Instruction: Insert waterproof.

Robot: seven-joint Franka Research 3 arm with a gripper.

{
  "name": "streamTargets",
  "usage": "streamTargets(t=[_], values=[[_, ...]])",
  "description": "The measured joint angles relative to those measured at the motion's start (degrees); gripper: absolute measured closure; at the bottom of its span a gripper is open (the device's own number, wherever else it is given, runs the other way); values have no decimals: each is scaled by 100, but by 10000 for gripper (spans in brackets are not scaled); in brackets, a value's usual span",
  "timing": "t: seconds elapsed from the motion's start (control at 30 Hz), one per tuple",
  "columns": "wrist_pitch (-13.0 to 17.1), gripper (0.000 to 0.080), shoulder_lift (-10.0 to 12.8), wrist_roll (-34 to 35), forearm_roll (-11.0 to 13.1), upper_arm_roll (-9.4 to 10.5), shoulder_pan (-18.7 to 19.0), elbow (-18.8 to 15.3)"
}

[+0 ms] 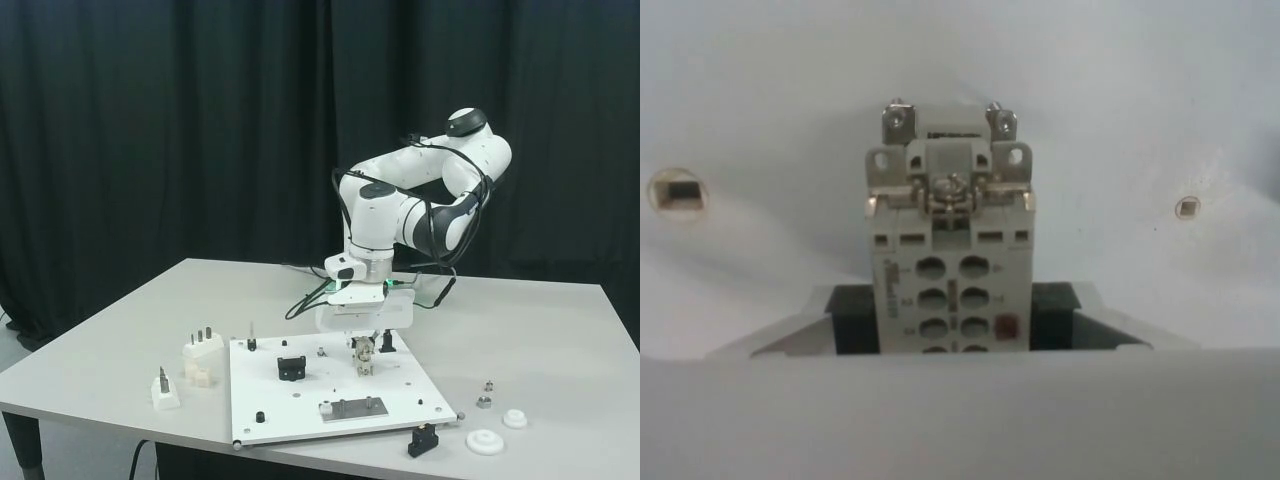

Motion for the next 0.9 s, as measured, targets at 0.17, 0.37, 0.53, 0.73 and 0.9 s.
streamTargets(t=[0.17,0.37,0.53,0.73,0.9], values=[[-9,493,0,-17,0,0,0,6],[-5,493,1,-201,0,3,-5,10],[-1,493,0,-385,0,8,-24,21],[-2,493,0,-497,0,10,-37,31],[-2,493,0,-539,-1,9,-38,34]])
